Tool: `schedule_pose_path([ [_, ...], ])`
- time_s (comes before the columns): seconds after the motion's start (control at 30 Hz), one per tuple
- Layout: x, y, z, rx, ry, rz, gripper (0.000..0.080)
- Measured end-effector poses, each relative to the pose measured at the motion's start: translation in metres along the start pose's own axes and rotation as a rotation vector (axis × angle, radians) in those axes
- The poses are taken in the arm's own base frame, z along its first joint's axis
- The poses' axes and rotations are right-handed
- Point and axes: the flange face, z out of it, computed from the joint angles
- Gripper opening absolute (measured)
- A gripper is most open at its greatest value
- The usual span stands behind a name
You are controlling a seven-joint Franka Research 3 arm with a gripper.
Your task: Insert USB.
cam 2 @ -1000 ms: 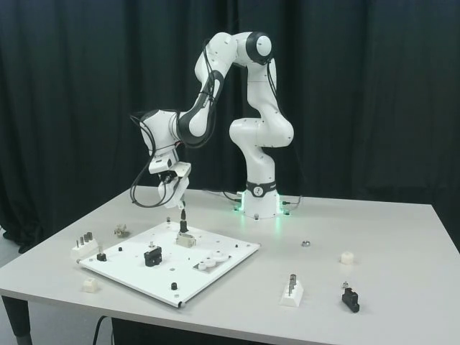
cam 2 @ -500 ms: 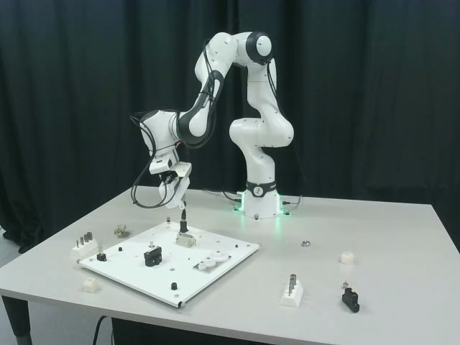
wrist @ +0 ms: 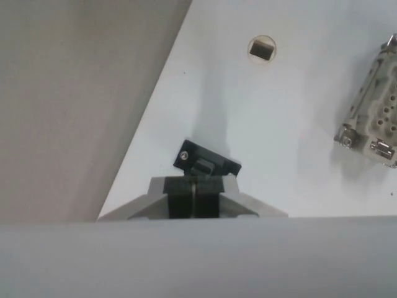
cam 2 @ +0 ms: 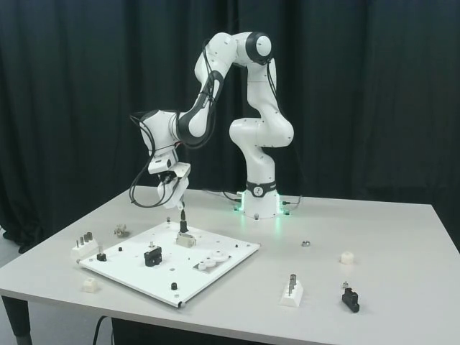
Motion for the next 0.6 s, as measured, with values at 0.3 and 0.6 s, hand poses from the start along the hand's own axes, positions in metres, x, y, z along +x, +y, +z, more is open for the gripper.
schedule_pose_path([
  [0.3, -0.001, 0.0011, 0.0014, -0.001, 0.001, 0.006, 0.0009],
  [0.6, -0.0018, 0.0015, 0.001, -0.003, 0.002, 0.008, 0.0009],
])
